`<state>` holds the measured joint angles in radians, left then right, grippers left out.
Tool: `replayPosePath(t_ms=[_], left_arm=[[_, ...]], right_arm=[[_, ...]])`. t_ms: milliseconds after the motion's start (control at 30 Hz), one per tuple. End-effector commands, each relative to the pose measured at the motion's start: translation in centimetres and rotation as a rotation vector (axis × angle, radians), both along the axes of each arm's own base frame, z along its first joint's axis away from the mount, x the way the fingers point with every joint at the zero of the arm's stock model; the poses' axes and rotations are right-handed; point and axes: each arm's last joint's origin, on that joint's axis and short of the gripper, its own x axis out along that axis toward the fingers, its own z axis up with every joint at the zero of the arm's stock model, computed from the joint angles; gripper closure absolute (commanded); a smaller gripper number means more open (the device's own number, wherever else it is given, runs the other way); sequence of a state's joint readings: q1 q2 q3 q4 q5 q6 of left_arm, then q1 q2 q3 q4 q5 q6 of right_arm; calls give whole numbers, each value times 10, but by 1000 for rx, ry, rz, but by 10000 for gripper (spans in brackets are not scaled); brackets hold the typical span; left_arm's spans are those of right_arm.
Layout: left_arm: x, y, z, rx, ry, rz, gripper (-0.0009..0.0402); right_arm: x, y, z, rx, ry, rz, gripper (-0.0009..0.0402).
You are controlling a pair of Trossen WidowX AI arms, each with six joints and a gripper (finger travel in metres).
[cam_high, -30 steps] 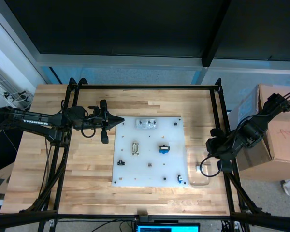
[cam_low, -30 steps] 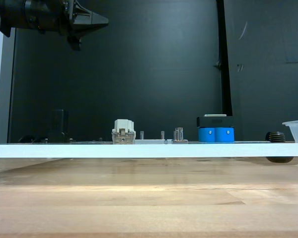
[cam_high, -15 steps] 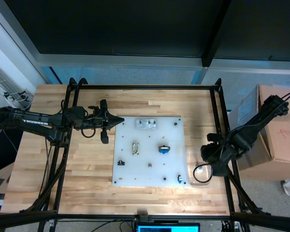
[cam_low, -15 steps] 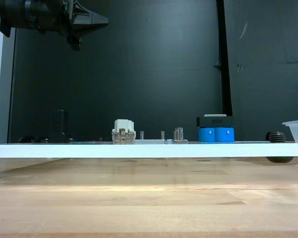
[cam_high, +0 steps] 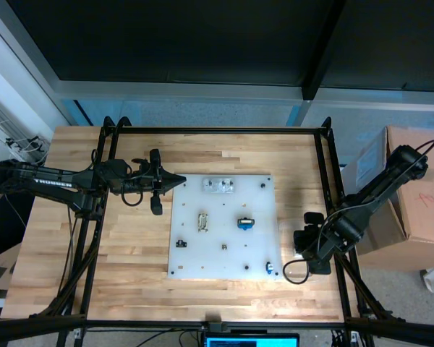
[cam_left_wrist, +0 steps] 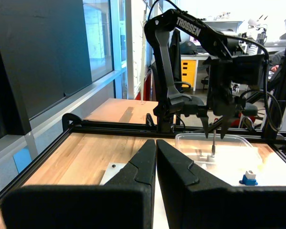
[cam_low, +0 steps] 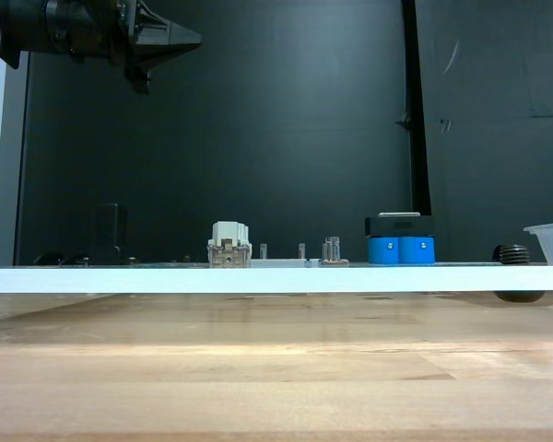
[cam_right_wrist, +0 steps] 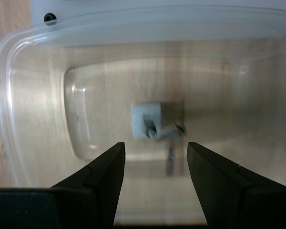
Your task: Pick the RJ45 connector and install on the taskboard
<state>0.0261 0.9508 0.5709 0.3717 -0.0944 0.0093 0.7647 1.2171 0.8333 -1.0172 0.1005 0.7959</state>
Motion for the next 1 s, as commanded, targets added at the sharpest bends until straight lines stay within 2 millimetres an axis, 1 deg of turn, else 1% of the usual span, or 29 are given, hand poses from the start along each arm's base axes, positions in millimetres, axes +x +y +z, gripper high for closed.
replayPosePath(t_ms=[33,200,367,500,833,1000], left_arm=[[0,0,0,0,-1,0,393],[0,0,0,0,-1,0,393],[0,0,0,0,0,0,393],[0,0,0,0,-1,0,393],[0,0,0,0,0,0,393],[0,0,0,0,0,0,393]], right_arm=[[3,2,-9,9,-11,-3,217],[4,4,-22,14,-14,-7,217],[4,4,-27,20,-22,-7,228],[3,3,-29,14,-16,-7,263],[2,2,-30,5,-8,-5,395],[2,2,-30,5,-8,-5,385]])
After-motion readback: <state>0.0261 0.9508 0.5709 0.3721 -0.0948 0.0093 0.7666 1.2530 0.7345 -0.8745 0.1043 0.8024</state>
